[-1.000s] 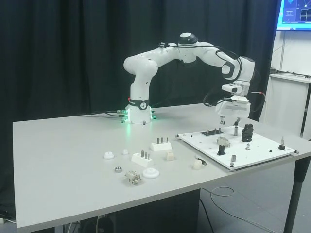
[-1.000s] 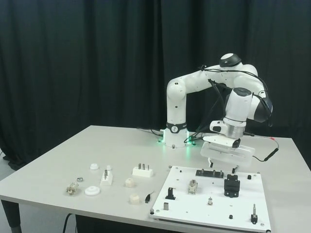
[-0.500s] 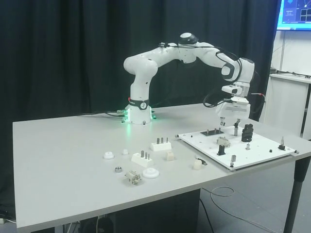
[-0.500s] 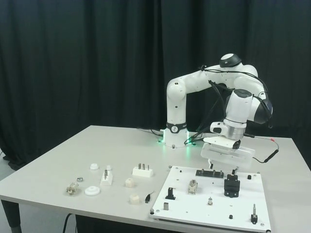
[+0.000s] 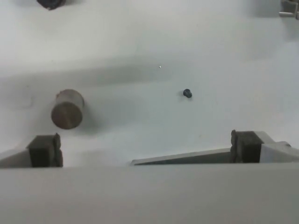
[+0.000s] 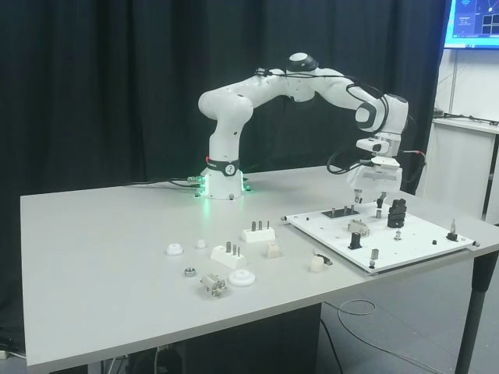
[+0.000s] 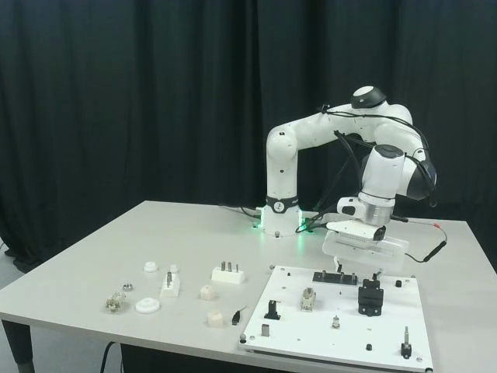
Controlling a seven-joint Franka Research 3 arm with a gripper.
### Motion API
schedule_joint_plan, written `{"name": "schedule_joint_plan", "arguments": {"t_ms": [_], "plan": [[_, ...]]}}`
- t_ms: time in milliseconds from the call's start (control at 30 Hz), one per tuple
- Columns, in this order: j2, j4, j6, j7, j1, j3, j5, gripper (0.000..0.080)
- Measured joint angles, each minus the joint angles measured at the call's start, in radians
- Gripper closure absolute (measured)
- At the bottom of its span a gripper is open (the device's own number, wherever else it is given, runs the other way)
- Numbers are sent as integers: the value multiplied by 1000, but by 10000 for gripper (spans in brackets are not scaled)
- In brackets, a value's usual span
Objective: Insert round peg 4.
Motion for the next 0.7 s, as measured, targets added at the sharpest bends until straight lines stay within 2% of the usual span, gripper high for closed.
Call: {"name": "schedule_joint_plan", "arguments": {"t_ms": [333,700], "plan": [[0,0,17,2,-1,15,0,3],[0,0,17,2,-1,11,0,3]]}}
